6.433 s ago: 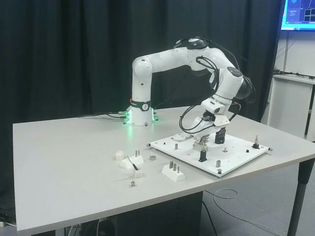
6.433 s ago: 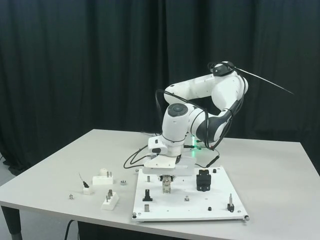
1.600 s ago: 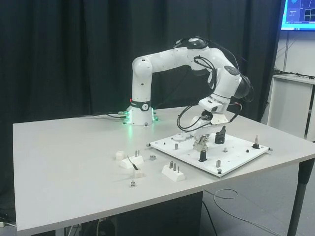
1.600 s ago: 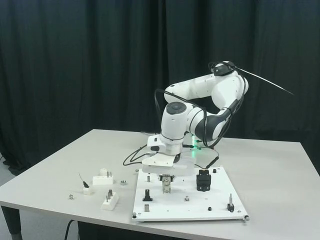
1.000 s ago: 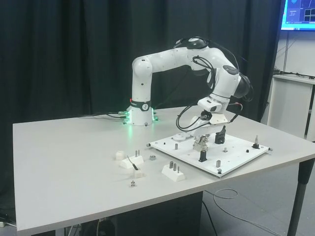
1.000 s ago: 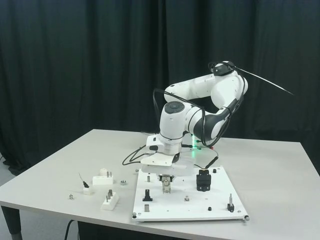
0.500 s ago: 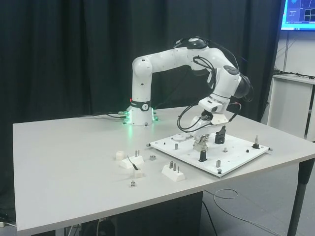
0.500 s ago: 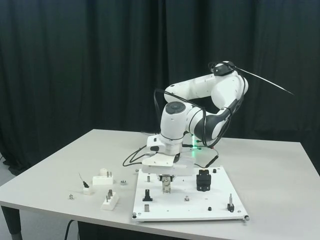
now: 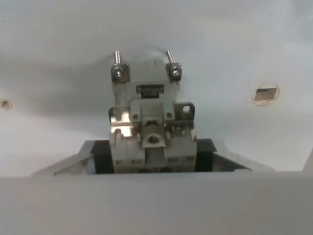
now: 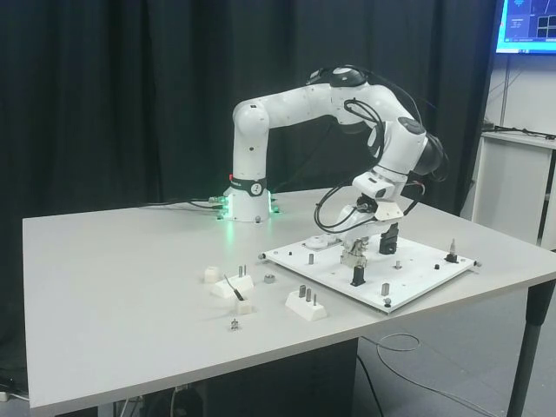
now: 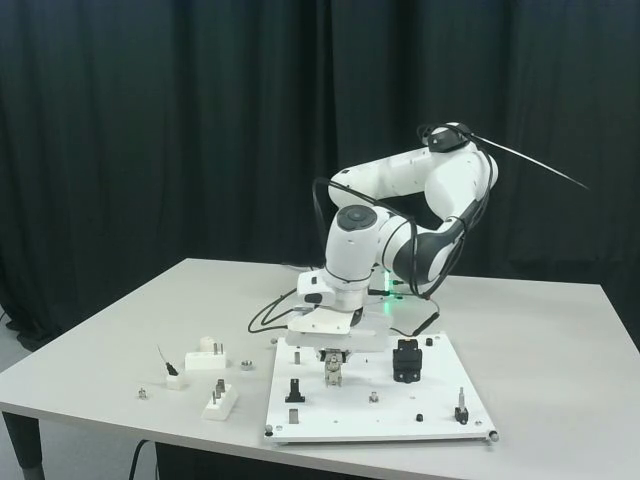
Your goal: Insert waterproof.
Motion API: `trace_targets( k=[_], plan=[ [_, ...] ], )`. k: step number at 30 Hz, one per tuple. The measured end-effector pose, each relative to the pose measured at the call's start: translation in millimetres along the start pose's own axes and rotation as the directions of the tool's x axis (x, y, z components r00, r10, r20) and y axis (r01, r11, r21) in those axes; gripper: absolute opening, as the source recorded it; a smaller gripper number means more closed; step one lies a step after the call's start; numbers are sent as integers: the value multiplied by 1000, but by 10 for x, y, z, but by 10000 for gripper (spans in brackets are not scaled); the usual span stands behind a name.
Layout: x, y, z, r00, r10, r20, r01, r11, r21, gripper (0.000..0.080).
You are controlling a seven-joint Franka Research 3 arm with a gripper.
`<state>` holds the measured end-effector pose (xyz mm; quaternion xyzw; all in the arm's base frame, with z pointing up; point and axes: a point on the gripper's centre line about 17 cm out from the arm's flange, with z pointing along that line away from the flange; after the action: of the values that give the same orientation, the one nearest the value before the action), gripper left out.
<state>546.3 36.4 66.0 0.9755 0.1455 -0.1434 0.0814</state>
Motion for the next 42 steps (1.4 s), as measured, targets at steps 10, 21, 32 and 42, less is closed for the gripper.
trace_targets(
  k=[10,21,32,42],
  plan=[
    [0,6,0,1000,-4,2,4,1000,-10,317],
    [0,6,0,1000,-1,2,1,1000,-11,317],
    [-2,8,-3,1000,21,1,-21,1000,-7,317],
    [-4,5,-3,999,32,0,-32,999,4,317]
  ],
)
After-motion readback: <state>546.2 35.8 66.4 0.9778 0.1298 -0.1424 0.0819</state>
